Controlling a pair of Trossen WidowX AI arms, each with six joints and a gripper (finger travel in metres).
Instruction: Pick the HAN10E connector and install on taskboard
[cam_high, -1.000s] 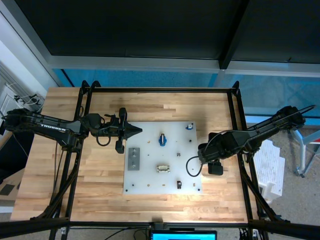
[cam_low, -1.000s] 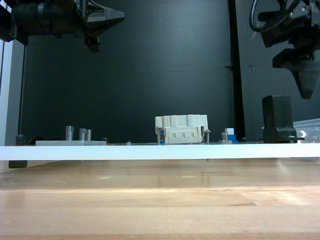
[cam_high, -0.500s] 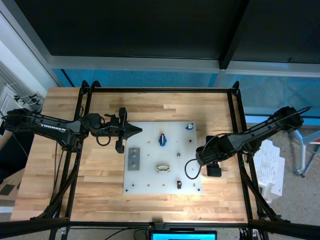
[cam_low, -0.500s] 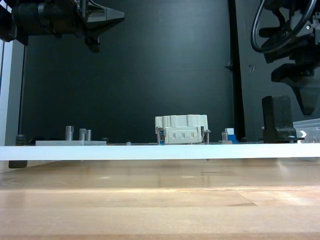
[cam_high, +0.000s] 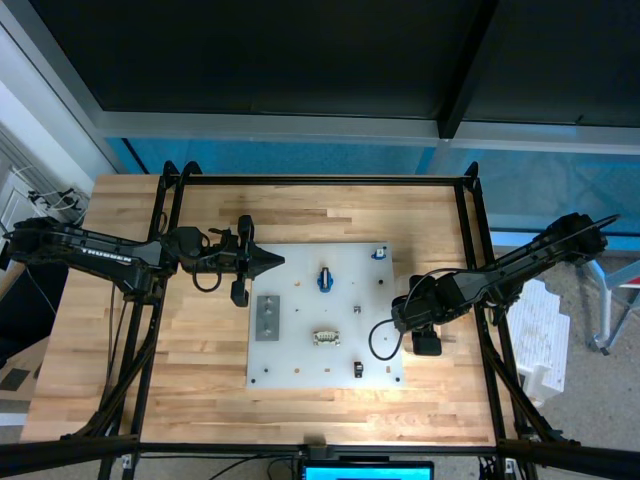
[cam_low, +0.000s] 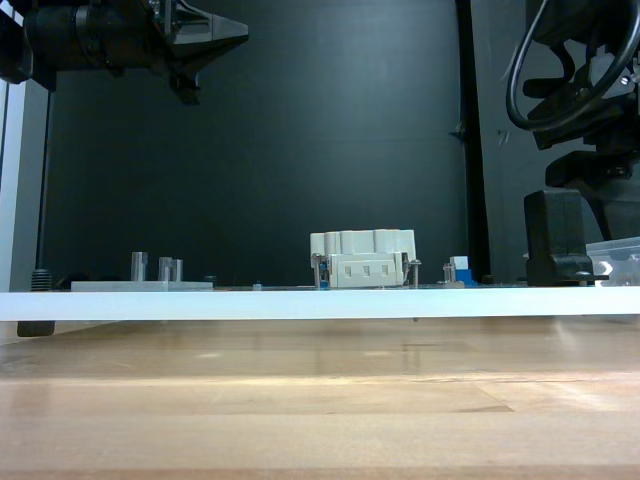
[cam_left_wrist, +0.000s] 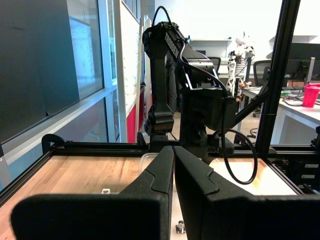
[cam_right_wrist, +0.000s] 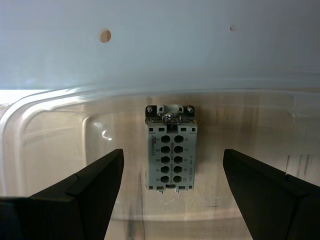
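Dropped lower, my right gripper (cam_high: 428, 338) straddles the HAN10E connector (cam_right_wrist: 170, 152), jaws spread, in the clear tray (cam_right_wrist: 50, 150) right of the taskboard (cam_high: 300, 330), ready to grasp; left gripper (cam_high: 278, 262), pinched closed, hovers far-left.

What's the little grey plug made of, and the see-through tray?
Plug: likely matte grey plastic, moulded round holes; shiny metal screw. Tray: clear glossy plastic, wood table shows through. Right claw open over plug; left claw shut, raised over the white board.
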